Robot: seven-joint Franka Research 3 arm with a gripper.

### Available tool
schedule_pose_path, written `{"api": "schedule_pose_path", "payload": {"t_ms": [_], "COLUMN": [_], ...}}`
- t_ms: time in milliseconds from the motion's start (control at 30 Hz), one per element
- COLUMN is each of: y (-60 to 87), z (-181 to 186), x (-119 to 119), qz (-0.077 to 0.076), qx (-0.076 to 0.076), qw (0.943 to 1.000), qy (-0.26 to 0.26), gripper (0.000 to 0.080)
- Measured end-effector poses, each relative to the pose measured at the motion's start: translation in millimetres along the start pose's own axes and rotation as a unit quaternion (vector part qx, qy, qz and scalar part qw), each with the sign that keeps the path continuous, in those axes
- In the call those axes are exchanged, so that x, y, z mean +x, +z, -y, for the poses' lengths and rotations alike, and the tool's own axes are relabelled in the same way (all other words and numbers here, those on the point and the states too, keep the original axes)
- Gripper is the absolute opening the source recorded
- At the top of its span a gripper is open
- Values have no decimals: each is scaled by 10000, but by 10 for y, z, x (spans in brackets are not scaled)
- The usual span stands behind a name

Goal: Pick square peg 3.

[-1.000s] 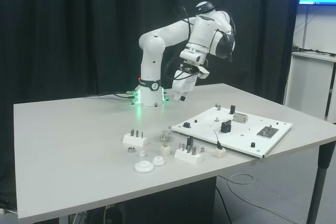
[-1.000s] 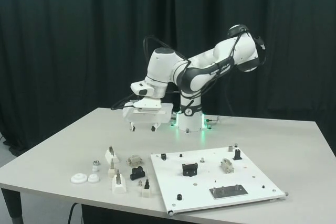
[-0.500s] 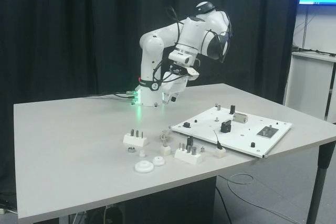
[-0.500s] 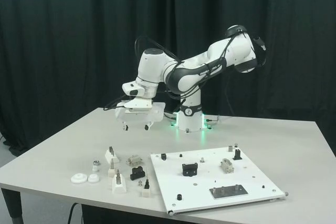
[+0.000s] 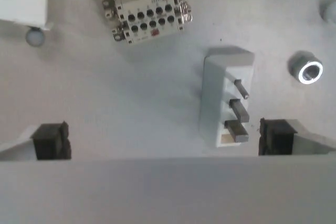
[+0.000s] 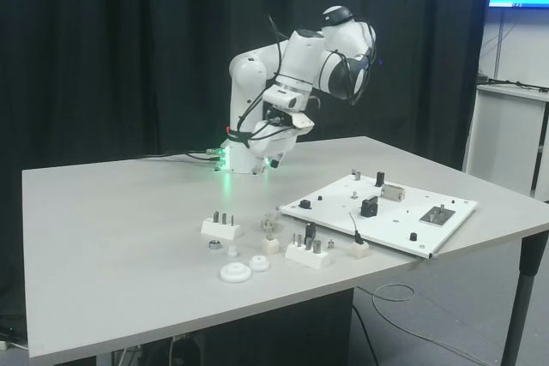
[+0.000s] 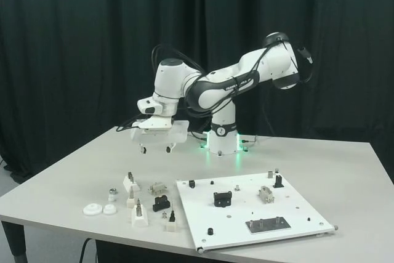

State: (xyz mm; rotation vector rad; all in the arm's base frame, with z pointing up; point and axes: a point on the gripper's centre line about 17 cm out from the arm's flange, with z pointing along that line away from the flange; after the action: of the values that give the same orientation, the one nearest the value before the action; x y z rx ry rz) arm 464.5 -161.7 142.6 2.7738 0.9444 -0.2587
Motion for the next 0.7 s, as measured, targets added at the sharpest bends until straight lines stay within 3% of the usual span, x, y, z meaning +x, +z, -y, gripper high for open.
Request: {"api": "schedule_pose_path", "payload": {"t_ms": [333,700], "y": [89,232], "z": [-33,-30], "x": [-171,-306], "qz": [39,-62], "qx": [172,429], "qw": [9998,9990], "qy": [41,58], "gripper": [800,800]}}
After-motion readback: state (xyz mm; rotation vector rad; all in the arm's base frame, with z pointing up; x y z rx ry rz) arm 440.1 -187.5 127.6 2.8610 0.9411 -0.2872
